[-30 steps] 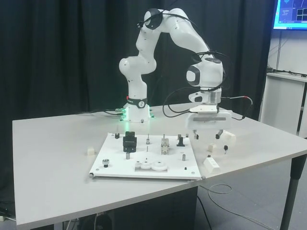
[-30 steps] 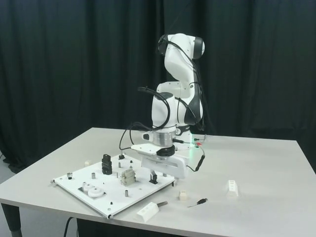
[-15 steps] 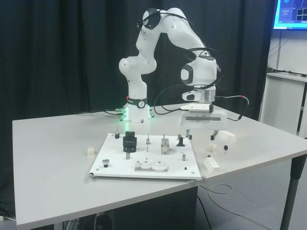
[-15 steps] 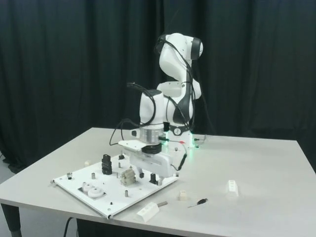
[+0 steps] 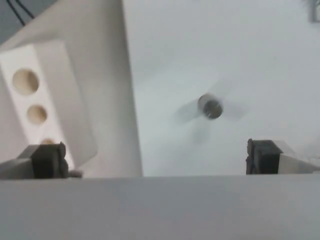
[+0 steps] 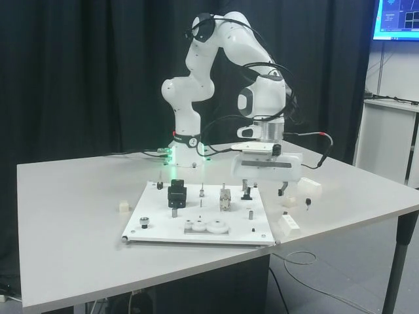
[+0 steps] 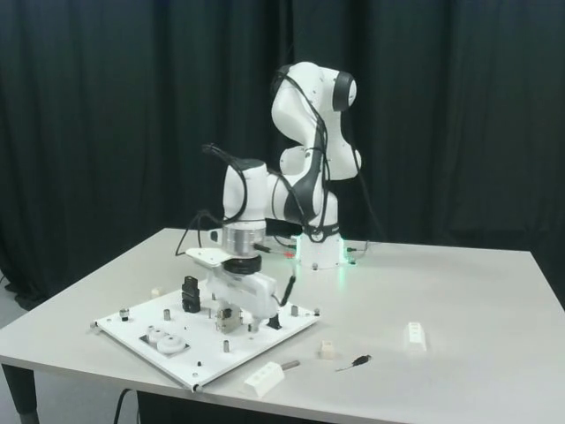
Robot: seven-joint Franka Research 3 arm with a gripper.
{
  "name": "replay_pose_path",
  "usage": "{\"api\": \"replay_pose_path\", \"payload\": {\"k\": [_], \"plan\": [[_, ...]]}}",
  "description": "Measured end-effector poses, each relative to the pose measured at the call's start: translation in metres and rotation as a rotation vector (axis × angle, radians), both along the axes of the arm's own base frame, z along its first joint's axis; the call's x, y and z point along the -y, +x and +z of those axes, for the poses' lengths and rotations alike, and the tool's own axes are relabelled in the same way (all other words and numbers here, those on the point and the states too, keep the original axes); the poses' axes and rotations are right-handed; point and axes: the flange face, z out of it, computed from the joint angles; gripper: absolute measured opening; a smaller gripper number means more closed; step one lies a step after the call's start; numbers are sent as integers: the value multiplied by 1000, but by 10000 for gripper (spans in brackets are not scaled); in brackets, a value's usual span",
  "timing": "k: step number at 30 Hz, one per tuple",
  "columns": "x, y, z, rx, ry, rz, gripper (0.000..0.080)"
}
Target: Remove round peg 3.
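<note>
Starting at the near edge of the grey table (image 6: 65, 216), a white rectangular block with a row of round holes (image 6: 289, 224) is found lying just off the corner of the flat white assembly board (image 6: 196, 237). Three white toothed gears (image 6: 206, 227) are seated in a row near the board's front edge. A black clamp-like fixture (image 6: 177, 194) is mounted further back on the board, and a small white cube (image 6: 122, 205) is set on the table beside the board.

The two-fingered gripper (image 6: 264, 190) is held low over the board's far corner, above the surface and not touching it. Its black-padded fingertips (image 5: 47, 160) are spread wide apart and nothing is grasped between them.

In the wrist view, a small grey round peg (image 5: 210, 106) is seen end-on, standing in the white board. It is free of both pads and lies ahead of the gap between them, nearer one pad than the other. The holed white block is seen beside the board's edge in the same view. Whether this peg is number 3 cannot be read, as no marking is visible.

Beyond the gripper, a second white block (image 6: 311, 186) and a slim black tool (image 6: 306, 201) are noted on the table. The white arm (image 6: 262, 98) is folded: its wrist is pointed straight down, the forearm is raised to a high elbow, and the column is carried down to the base (image 6: 182, 154), where a green light is lit. A black curtain (image 6: 85, 72) is hung behind.
</note>
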Motion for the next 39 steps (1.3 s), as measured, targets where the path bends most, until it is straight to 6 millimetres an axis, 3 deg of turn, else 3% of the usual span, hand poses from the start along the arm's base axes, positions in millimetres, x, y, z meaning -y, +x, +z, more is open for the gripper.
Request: {"api": "replay_pose_path", "payload": {"k": [9, 39], "plan": [[17, 1, -7, -11, -9, 13, 800], [32, 0, -48, -22, -22, 26, 800]]}}
